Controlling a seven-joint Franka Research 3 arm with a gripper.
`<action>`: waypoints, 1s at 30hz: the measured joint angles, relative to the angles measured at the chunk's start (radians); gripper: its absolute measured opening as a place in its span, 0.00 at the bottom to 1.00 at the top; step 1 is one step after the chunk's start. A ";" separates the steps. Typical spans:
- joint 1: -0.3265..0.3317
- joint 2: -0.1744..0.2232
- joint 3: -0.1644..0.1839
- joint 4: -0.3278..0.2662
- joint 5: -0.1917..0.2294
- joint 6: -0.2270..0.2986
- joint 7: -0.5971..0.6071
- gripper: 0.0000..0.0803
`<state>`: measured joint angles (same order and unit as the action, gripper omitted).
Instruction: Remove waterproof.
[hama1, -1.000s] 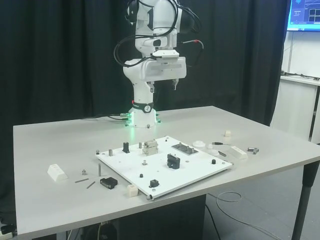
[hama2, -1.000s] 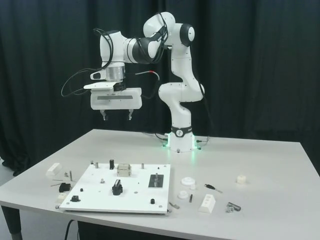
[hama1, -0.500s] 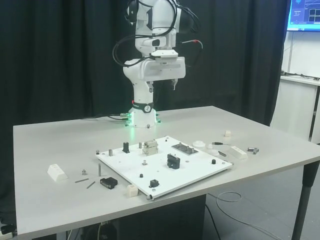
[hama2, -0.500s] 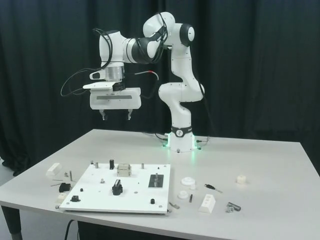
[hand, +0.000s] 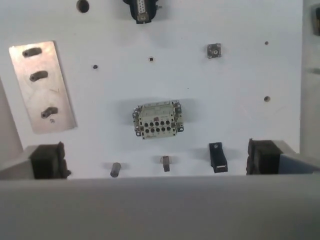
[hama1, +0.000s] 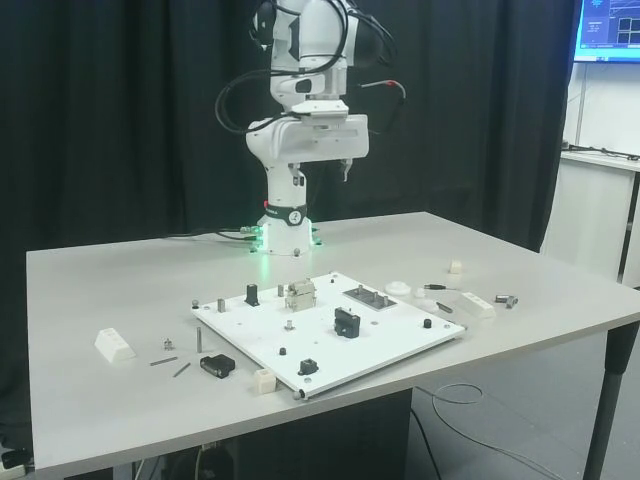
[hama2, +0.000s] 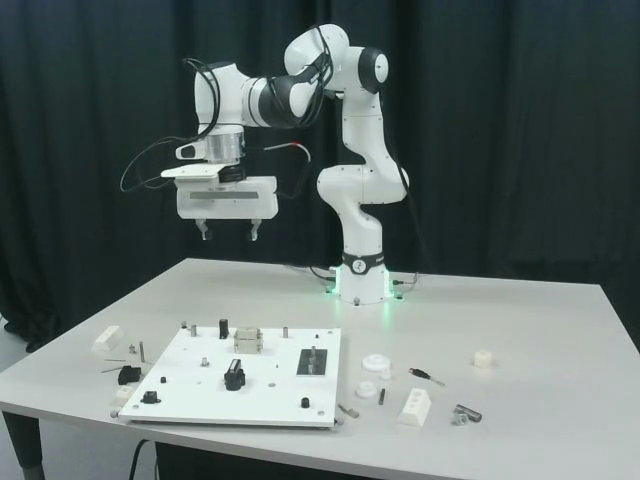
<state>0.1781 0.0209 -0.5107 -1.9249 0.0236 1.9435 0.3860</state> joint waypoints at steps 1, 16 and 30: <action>-0.001 0.001 -0.001 0.000 0.000 0.001 0.009 1.00; -0.001 0.006 -0.016 -0.011 0.002 0.022 0.151 1.00; -0.002 0.006 -0.028 -0.040 0.002 0.045 0.308 1.00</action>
<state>0.1760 0.0267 -0.5384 -1.9651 0.0253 1.9889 0.6941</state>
